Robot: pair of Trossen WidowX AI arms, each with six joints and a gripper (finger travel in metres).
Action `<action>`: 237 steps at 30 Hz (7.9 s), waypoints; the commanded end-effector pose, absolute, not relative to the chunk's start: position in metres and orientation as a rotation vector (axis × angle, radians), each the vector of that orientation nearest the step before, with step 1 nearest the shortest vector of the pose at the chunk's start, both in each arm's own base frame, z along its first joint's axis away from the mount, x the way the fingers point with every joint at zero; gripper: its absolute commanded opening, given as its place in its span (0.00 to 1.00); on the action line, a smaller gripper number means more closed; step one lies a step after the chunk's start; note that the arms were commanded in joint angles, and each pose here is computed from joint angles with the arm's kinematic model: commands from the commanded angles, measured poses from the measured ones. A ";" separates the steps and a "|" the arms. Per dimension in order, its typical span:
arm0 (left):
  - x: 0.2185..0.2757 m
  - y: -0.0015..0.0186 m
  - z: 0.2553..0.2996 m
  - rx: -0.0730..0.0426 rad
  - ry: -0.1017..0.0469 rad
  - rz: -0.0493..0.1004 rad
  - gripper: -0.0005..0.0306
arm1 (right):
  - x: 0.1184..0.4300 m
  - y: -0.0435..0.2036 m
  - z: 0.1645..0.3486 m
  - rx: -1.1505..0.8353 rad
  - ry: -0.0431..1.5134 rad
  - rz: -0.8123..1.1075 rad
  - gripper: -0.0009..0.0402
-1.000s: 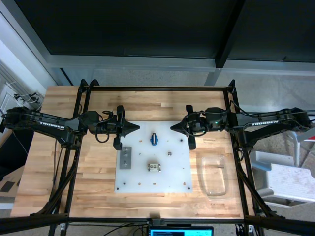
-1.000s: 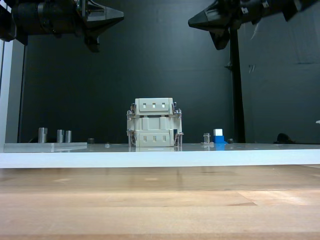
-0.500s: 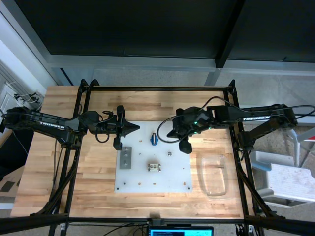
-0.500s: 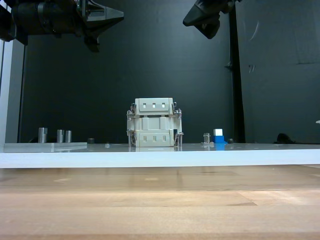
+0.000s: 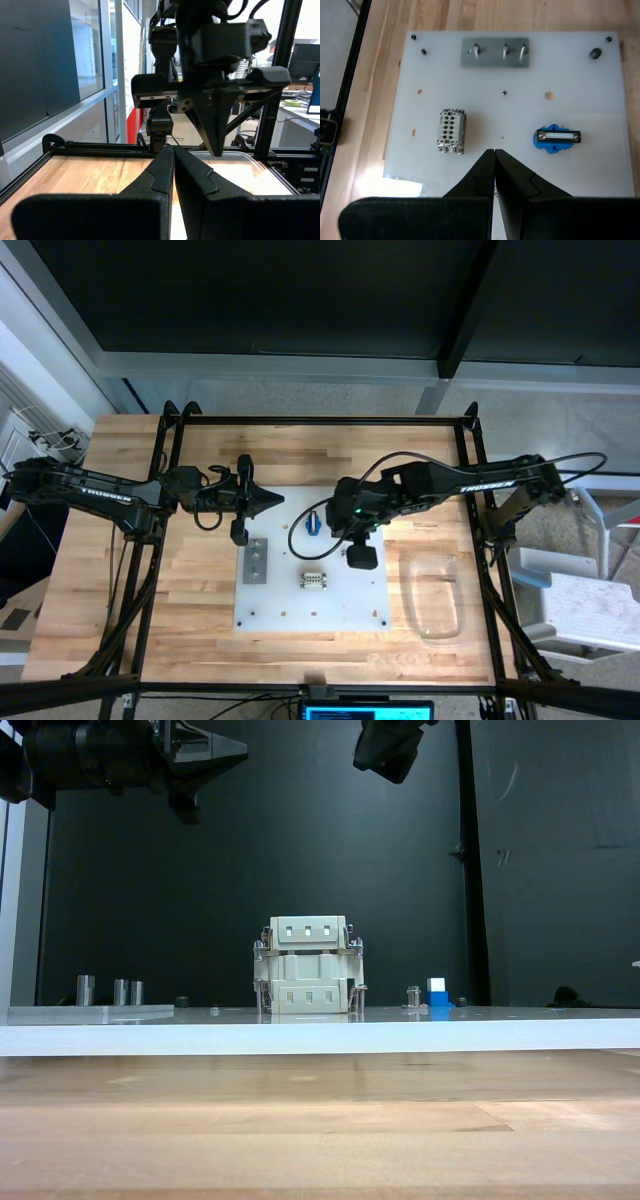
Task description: Remove the HAN10-E connector and place it in the container
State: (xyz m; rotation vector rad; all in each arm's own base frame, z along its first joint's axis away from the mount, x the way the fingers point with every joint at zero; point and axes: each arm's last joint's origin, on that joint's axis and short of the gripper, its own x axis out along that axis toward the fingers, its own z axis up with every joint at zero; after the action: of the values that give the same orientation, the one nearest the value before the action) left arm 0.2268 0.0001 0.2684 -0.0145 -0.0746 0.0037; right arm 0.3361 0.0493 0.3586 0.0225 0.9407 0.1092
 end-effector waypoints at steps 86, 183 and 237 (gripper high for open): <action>0.2268 0.0002 0.2683 -0.014 -0.073 0.004 0.02 | 0.439 0.129 0.221 0.022 1.302 0.039 0.70; 0.2268 0.0002 0.2683 -0.014 -0.073 0.004 0.02 | 0.224 0.137 0.240 0.242 1.374 -0.138 0.07; 0.2268 0.0001 0.2683 -0.014 -0.073 0.004 0.02 | 0.154 0.163 0.164 0.288 1.337 -0.170 0.35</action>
State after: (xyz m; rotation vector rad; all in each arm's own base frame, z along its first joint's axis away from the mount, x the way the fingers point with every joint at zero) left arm 0.2268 0.0001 0.2684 -0.0141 -0.0735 0.0041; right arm 0.1542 0.1625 0.1637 0.2864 1.3399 -0.1733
